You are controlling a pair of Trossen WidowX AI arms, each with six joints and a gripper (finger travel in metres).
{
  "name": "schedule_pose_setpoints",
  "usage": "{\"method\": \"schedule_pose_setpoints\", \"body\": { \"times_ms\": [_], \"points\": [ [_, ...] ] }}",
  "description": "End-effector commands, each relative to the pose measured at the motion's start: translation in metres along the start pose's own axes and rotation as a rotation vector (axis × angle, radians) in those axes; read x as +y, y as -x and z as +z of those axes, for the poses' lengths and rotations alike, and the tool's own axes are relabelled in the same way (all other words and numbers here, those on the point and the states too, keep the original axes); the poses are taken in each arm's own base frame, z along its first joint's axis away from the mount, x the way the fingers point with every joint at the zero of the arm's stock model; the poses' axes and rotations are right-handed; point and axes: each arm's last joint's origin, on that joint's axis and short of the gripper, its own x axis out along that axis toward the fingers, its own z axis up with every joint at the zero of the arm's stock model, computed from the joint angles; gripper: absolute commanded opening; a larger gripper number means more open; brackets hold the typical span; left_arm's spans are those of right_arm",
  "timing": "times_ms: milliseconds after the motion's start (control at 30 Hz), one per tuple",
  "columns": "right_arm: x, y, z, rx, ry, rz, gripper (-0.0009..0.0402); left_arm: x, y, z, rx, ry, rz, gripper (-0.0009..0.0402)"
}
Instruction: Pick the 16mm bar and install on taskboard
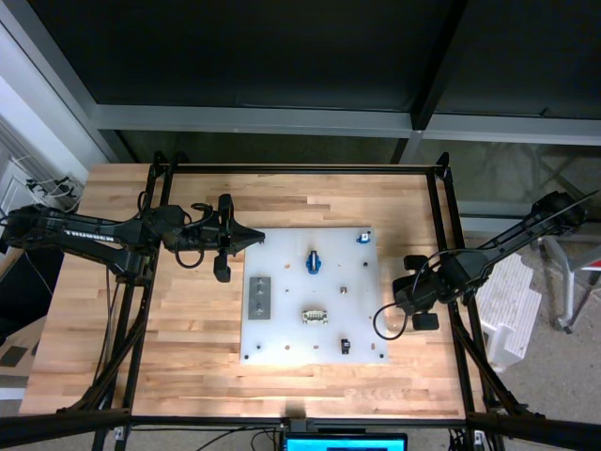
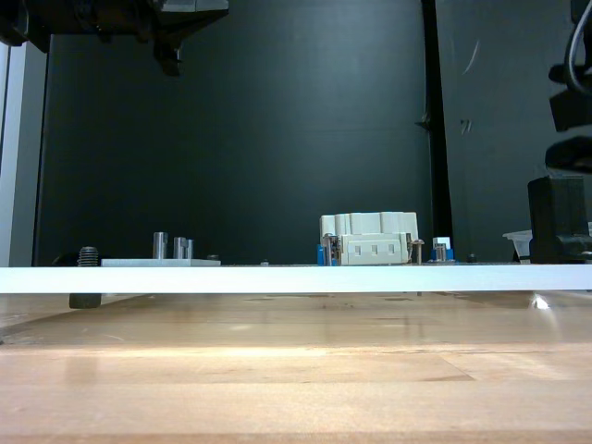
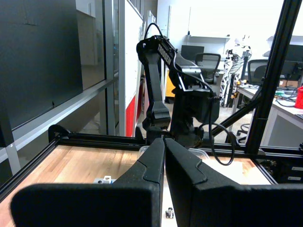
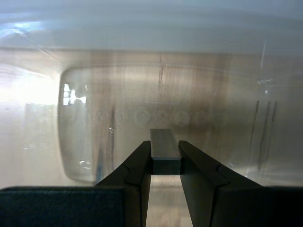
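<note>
The 16mm bar [image 4: 165, 150], a short dark grey piece, is held between the fingers of my right gripper [image 4: 165, 163], its end sticking out past the fingertips. In the high view my right gripper [image 1: 420, 318] hangs just off the right edge of the white taskboard [image 1: 282, 329], clear of it. The bar itself is hidden there. My left gripper [image 1: 255, 239] hovers over the board's far left corner, pointing right. Its fingers [image 3: 151, 163] are pressed together with nothing between them.
On the board sit a grey block [image 1: 258, 299] with short pegs [image 2: 159, 245], a beige connector [image 2: 370, 239] and a blue knob [image 1: 314, 262]. A white bin [image 1: 512, 305] stands off the table's right side. Below the held bar lies a clear plastic surface [image 4: 94, 118].
</note>
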Motion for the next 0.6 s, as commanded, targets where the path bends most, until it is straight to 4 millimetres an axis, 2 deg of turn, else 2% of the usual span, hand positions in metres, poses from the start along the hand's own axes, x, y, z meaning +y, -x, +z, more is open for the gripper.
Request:
{"method": "schedule_pose_setpoints", "body": {
  "times_ms": [33,300,600],
  "points": [
    [0.001,0.010,0.005,-0.011,-0.002,0.011,0.0005,0.000,0.000,0.000,0.000,0.000,0.000,0.0000],
    [0.006,0.031,0.021,-0.021,0.000,0.016,0.0004,0.000,0.000,0.000,0.000,0.000,0.000,0.0000],
    [0.020,0.045,0.050,0.014,0.017,0.002,0.0004,0.000,0.000,0.000,0.000,0.000,0.000,0.0000]
  ]
}}
